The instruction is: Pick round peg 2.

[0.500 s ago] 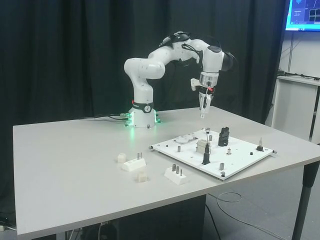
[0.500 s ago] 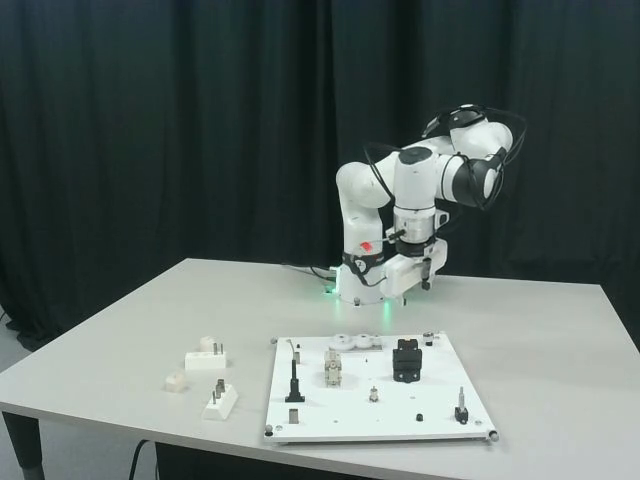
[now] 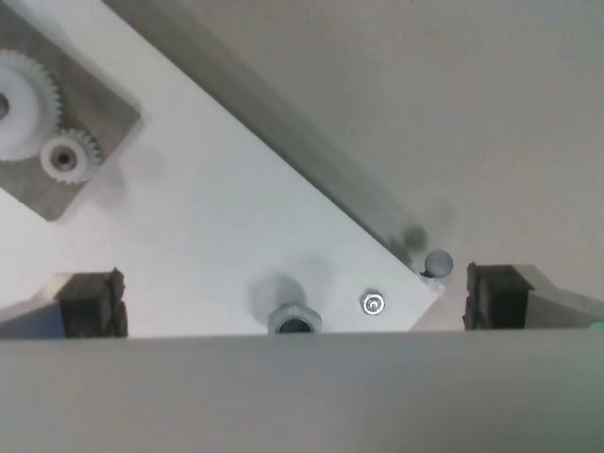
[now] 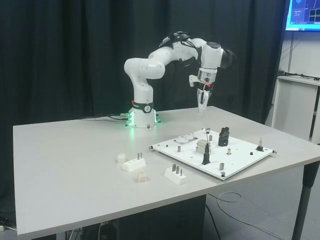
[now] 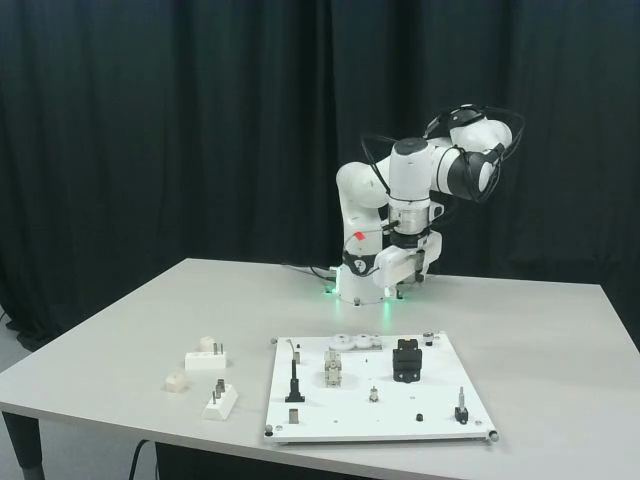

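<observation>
Several small grey pegs stand upright in white holders (image 4: 134, 164) (image 4: 176, 174) on the table left of the white board (image 4: 235, 161); in the second room view these holders (image 5: 205, 359) (image 5: 220, 401) lie at the front left. I cannot tell which one is round peg 2. My gripper (image 4: 201, 108) (image 5: 412, 282) hangs high above the board's far edge, well away from the holders. In the wrist view my gripper (image 3: 293, 300) is open, its black pads (image 3: 92, 304) wide apart with nothing between them.
The wrist view looks down on a corner of the white board (image 3: 208, 217) with two white gears (image 3: 28, 94), a grey threaded bush (image 3: 294, 321) and a screw (image 3: 374, 303). The board carries black fixtures (image 4: 223, 136) (image 4: 205, 159). A white cabinet (image 4: 295, 105) stands at the right.
The arm has turned and carried the gripper a little up and back toward the base, away from above the board.
</observation>
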